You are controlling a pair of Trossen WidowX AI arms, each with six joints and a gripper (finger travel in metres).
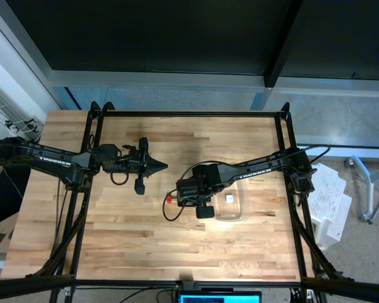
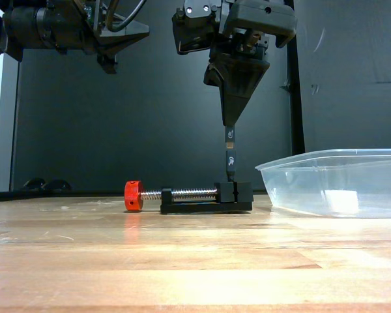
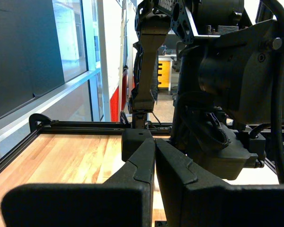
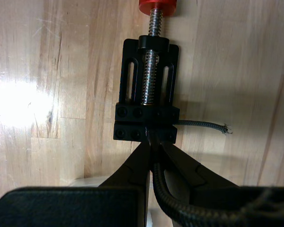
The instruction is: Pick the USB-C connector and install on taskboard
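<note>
High view first: the left gripper [image 1: 161, 166] hangs over the left half of the table [image 1: 114, 246], well away from the action. My guess is it's parked so it doesn't get in the way. The right gripper [image 1: 194, 192] sits right over the work, so only an orange-red knob [image 1: 169, 199] pokes out from under it, with the clear tray [image 1: 240, 211] just beside. Low view is the good one: the right gripper points straight down, clamped on the USB-C connector [image 2: 229, 153], which stands upright with its lower end at the taskboard [image 2: 207, 199], on the end away from the knob. Holding it vertical makes sense if it has to push straight down into a slot. Left wrist view: those fingers are pressed together on nothing. Right wrist view: the fingertips pinch right at the block's edge, and a frayed cord [image 4: 203, 125] sticks out sideways. I can't tell how deep the plug is seated. Count: two grippers, one connector, one taskboard, one tray, one white square piece [image 2: 342, 201] in the tray.
</note>
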